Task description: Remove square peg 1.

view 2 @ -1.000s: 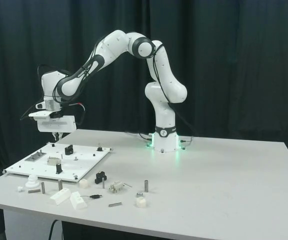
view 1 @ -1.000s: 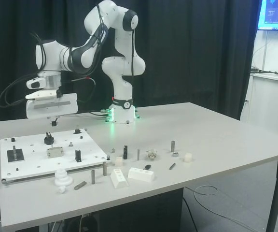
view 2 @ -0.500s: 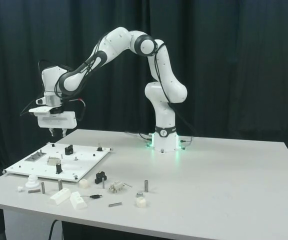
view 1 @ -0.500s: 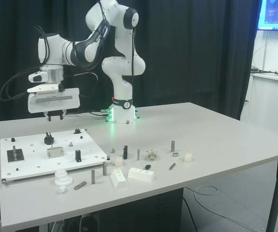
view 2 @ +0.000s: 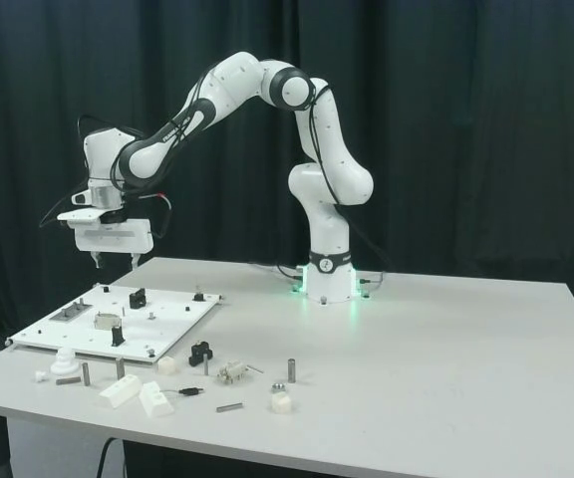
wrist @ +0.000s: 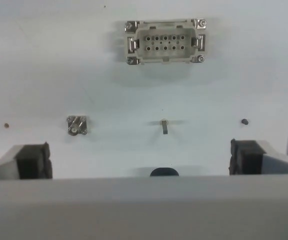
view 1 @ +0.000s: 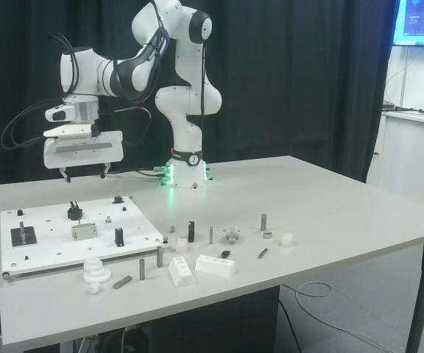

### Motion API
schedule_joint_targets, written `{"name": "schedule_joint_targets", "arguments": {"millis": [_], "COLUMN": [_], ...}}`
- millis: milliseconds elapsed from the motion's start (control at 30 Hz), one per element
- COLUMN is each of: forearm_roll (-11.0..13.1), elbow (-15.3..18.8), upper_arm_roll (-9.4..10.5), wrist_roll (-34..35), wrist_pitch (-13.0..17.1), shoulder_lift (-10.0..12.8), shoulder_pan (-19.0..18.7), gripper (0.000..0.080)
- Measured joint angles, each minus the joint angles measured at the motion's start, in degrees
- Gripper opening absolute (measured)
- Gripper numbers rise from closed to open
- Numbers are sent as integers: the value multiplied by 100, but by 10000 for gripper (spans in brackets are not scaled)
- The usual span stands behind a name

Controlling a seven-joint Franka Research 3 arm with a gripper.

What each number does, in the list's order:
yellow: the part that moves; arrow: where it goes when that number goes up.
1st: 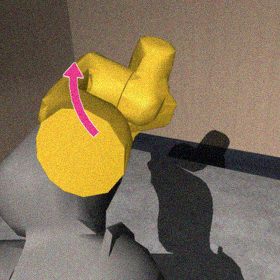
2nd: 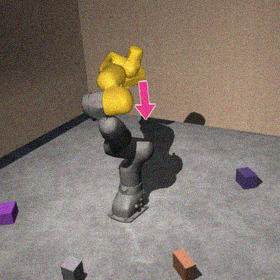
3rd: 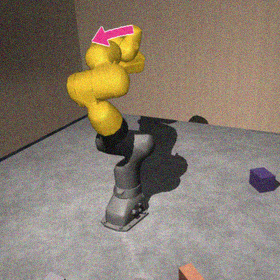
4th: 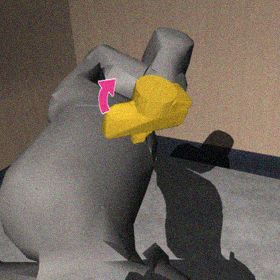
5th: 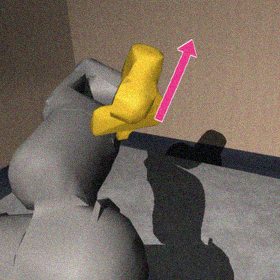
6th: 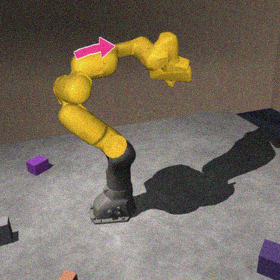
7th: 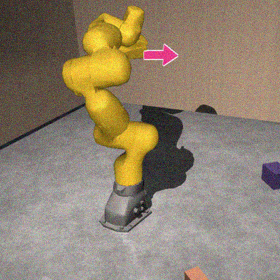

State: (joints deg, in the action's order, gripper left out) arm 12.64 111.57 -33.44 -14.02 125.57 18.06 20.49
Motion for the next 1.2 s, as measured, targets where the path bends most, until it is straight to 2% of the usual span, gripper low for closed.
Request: {"name": "schedule_joint_targets", "arguments": {"millis": [867, 1067, 1200], "forearm_roll": [-125, -125, -114], "elbow": [88, 230, 400], "upper_arm_roll": [-101, -155, -160], "wrist_roll": [56, 56, 55], "wrist_pitch": [20, 180, 436], "shoulder_lift": [11, 44, 50], "shoulder_pan": [4, 18, 26], "gripper": [800, 800, 800]}}
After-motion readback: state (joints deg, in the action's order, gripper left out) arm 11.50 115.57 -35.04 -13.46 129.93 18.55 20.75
